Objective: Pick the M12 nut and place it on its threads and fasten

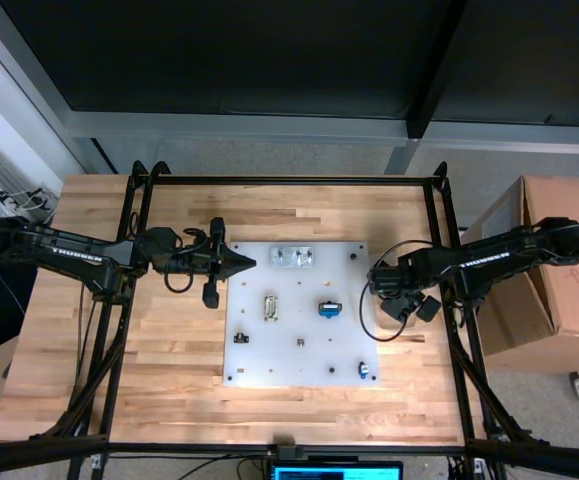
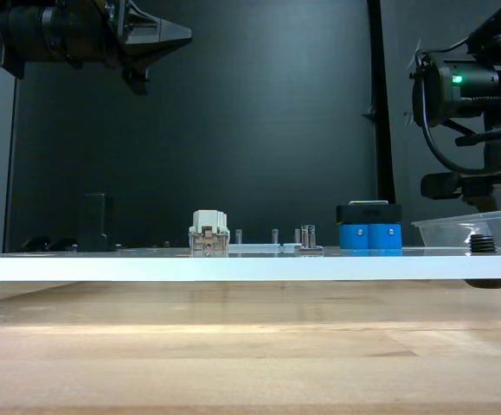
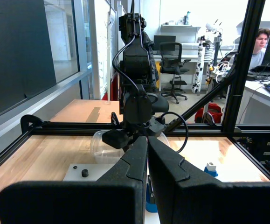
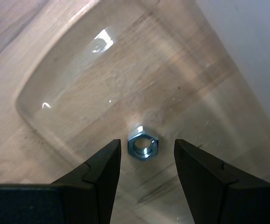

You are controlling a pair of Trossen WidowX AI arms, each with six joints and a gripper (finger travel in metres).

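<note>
Step in hand: the pick, at the approach; nothing grasped yet. Right tool [image 4: 147,145] hangs off the board's right edge, over the clear tray [image 4: 65,84], pointing down into it; it is spread, straddling the nut [image 4: 143,146] with a gap on both sides, touching neither flank as far as the wrist view shows. Nut lies free and flat on the tray floor, bore up, a small silver hexagon; clear of its seat. Stud [image 2: 484,245] stands bare on the board [image 1: 269,360] near the near right edge; ribs plain in the low view, nothing on top. Left tool [image 1: 237,262] hovers high over the board's left edge, well apart from nut and stud, pointing across toward the right arm; pressed together, holding nothing. Worktop [image 1: 159,380] carries the board, with the tray just beside its right edge. Judgement: alignment looks about right, nut roughly centred in the gap, a shade nearer one side; whether the tool is low enough to catch the flanks I cannot tell. Next move calls for a short descent if needed, then a close across two opposite flats rather than corners; the nut is thin and may skate on the slick tray or tip up. After that: lift clear of the tray wall, carry to the stud, bore level over the ribs before any turning.
</note>
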